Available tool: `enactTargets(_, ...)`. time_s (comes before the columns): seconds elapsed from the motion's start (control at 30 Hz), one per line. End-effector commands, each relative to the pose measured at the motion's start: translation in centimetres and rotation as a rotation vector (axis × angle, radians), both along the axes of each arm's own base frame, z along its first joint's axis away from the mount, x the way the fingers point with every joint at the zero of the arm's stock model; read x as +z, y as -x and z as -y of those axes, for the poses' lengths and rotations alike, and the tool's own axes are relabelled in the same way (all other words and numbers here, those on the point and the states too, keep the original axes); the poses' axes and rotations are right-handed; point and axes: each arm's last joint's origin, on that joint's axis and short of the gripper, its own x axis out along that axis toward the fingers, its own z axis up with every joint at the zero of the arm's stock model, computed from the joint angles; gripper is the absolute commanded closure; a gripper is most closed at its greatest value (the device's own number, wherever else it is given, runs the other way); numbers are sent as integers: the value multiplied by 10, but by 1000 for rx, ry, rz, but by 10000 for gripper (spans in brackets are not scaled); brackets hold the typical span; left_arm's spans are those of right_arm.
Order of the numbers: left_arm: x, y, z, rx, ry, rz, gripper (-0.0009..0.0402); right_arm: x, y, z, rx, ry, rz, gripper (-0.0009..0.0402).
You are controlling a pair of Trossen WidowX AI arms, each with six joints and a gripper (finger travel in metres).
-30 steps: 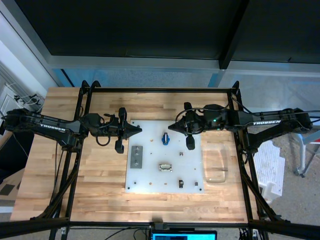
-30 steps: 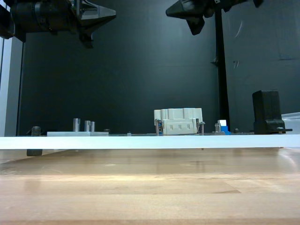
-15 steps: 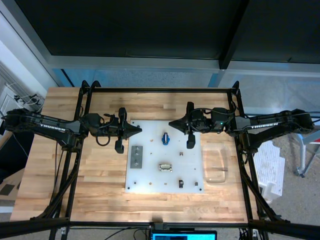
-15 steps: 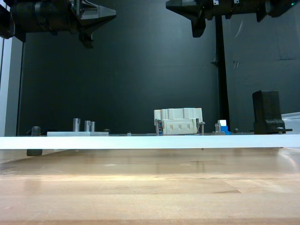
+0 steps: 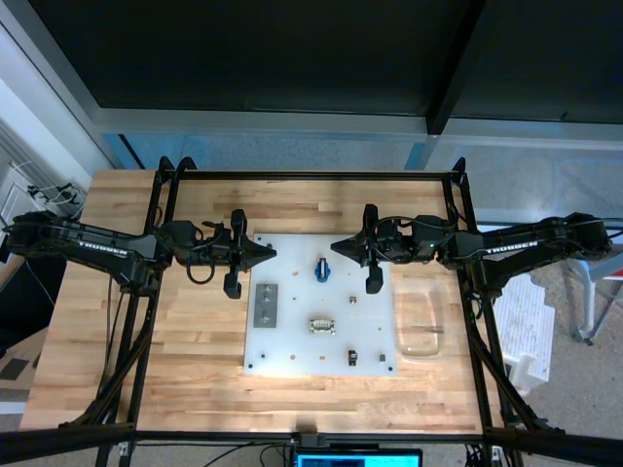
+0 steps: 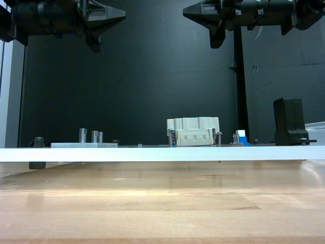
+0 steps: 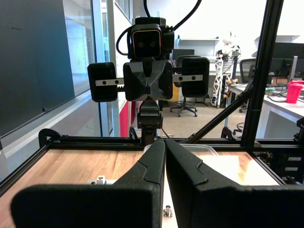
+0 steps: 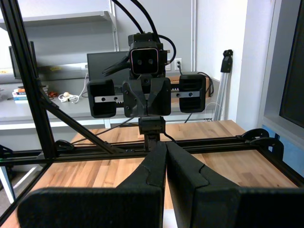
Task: Pick the 16mm bar and install on taskboard
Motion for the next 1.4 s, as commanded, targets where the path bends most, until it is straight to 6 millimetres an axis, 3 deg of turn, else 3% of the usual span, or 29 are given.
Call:
enactTargets(0.03, 0, 0, 0, 0, 0, 0, 393, 0, 0, 0, 0, 0, -1, 393)
enactTargets(1.4, 0, 0, 0, 0, 0, 0, 393, -1, 0, 0, 0, 12, -16, 393)
